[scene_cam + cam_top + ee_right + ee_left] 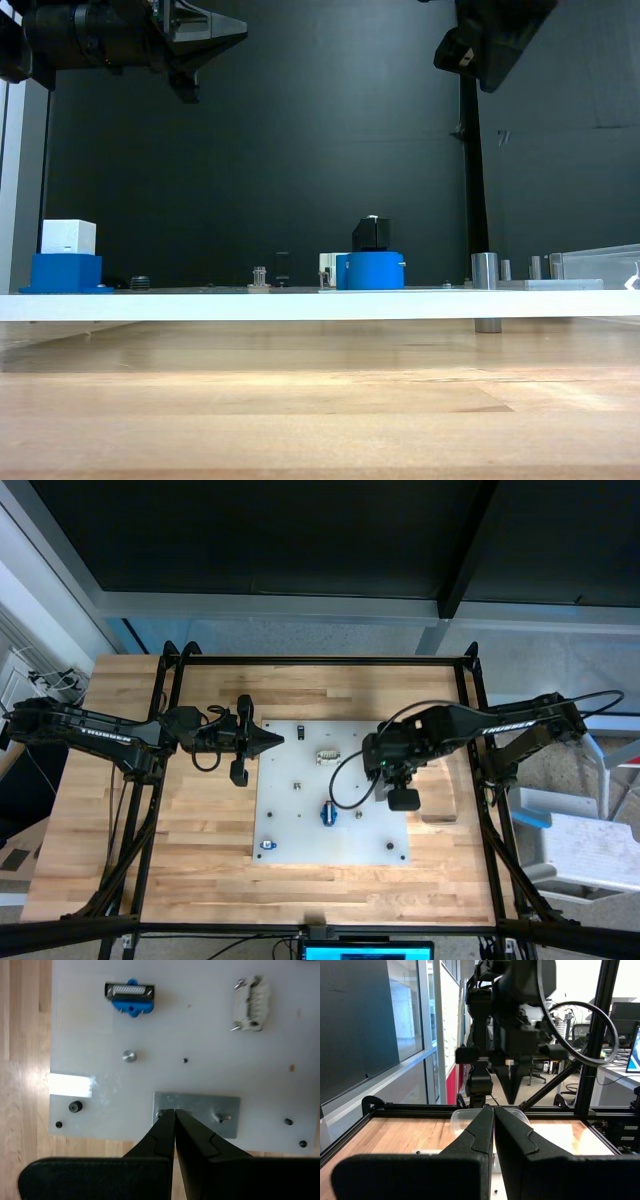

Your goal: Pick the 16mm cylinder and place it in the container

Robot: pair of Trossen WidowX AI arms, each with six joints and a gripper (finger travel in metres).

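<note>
The 16mm cylinder point(129, 1056) is a small round silvery peg standing free on the white board point(300, 825), also seen in the high view point(358, 816) and the low view point(485, 270). My right gripper point(175, 1110) is shut with nothing visible between its fingers. It hangs well above the board point(487, 75) over the edge of a grey metal block point(200, 1107), apart from the cylinder. The clear container point(440, 806) lies on the wood just right of the board point(598, 262). My left gripper point(494, 1108) is shut and parked high at the board's left edge point(268, 738).
On the board stand a blue upright part point(328, 813), a white connector point(327, 757), a small blue-and-white block point(266, 845) and a black knob point(75, 1106). A black frame point(320, 661) rims the table.
</note>
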